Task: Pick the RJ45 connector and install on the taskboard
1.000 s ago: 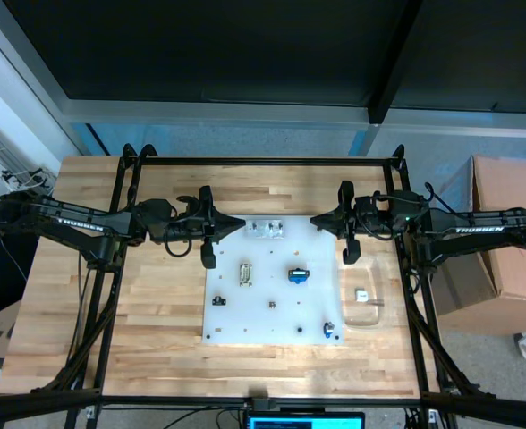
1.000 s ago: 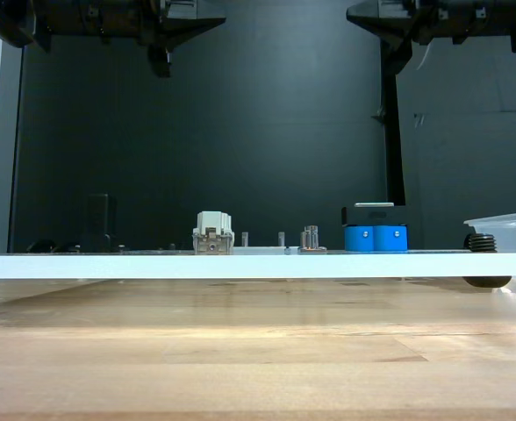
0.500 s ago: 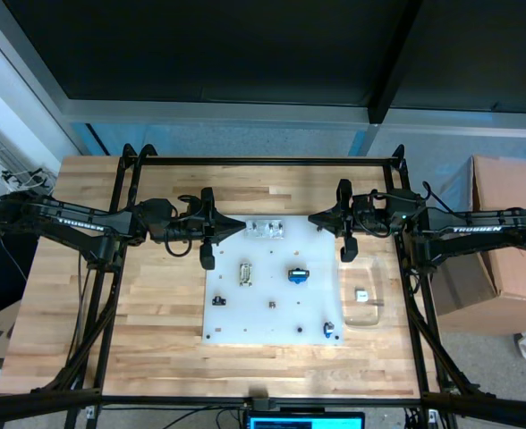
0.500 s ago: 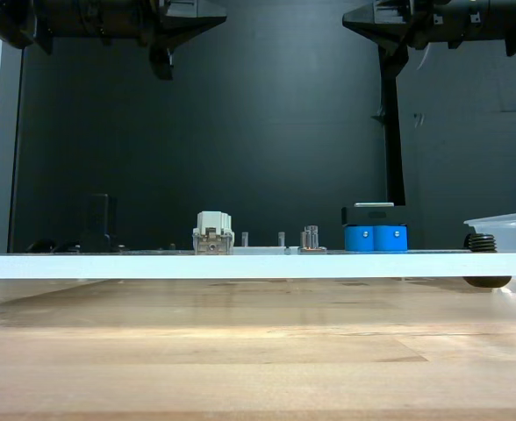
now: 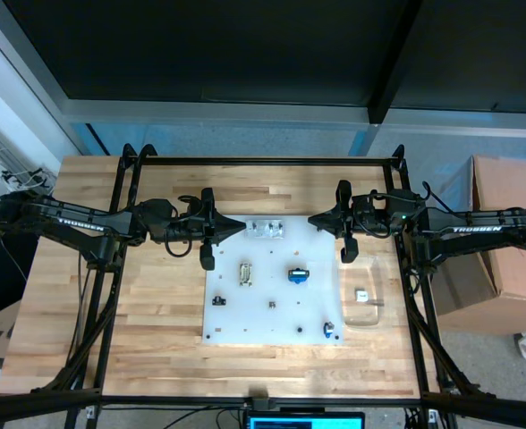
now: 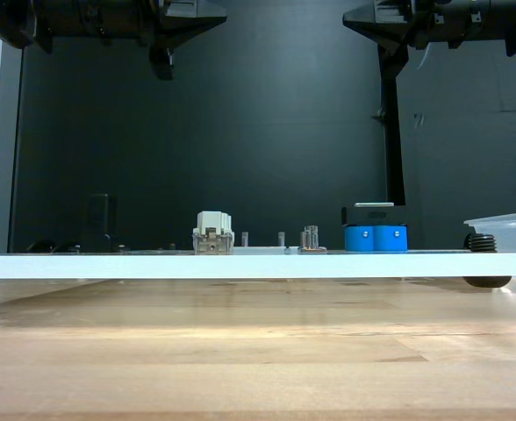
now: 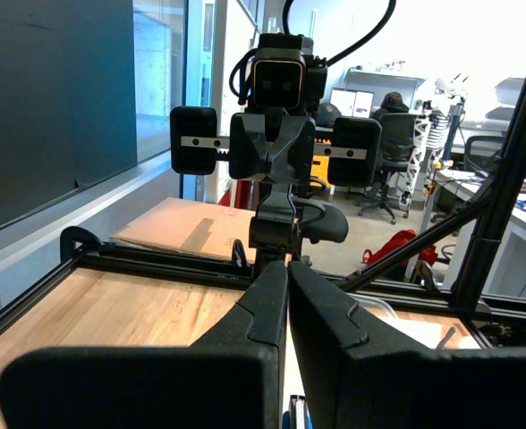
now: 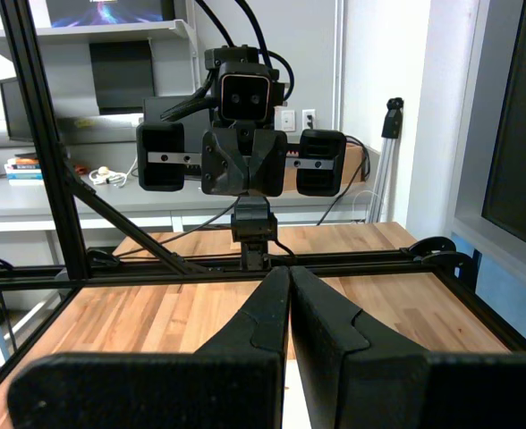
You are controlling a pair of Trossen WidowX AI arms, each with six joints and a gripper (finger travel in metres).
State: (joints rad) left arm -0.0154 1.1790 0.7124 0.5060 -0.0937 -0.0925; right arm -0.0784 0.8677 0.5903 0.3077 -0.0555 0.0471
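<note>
Near right corner of board (image 5: 245,317): grey piece on jack (image 5: 334,333), looks like RJ45 connector (image 5: 328,327) seated, can't confirm. Tray (image 5: 364,323) just right: white block (image 5: 361,294), no cable seen. Connector's probably light, latch brittle, cable springy; grip the boot. Far: left end effector (image 5: 239,224) and right end effector (image 5: 314,220) clenched empty, high over board.

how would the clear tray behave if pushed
The clear tray looks thin, holding a white block, so it probably slides easily on the table. Its low, wide shape likely resists tipping. The left gripper and right gripper, both shut, hang above the far side of the white board; I cannot tell where the connector is.
</note>
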